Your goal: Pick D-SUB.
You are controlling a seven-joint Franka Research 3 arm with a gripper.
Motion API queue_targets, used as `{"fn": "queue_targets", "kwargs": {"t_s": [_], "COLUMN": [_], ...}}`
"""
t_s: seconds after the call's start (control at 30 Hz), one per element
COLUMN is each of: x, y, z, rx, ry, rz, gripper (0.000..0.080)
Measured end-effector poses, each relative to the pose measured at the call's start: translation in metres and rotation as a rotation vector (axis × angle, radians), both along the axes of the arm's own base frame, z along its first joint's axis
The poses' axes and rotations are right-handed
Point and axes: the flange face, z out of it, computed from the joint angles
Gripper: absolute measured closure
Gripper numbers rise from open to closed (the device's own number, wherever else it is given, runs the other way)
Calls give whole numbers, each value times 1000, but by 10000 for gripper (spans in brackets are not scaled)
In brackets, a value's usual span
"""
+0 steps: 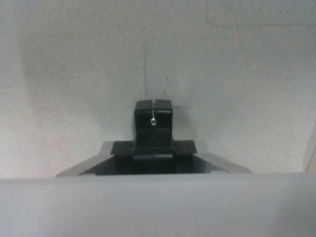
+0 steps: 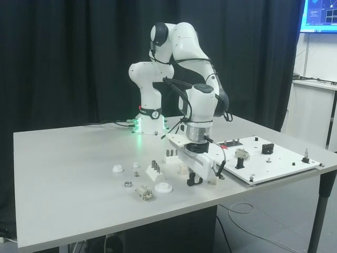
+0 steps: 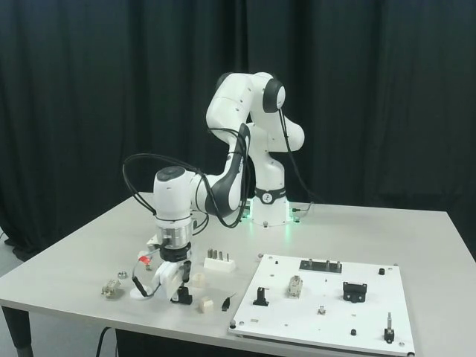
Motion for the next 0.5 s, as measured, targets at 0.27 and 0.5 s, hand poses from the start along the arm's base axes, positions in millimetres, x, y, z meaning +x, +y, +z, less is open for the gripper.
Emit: {"fn": "queue_targets", "kwargs": {"t_s": [0.27, 0.5], "x": [4, 6], "y": [-1, -6], "z": [6, 19], "rx": [-5, -10], "ry": [-20, -36], "rz": [5, 6], "gripper": [648, 648]}}
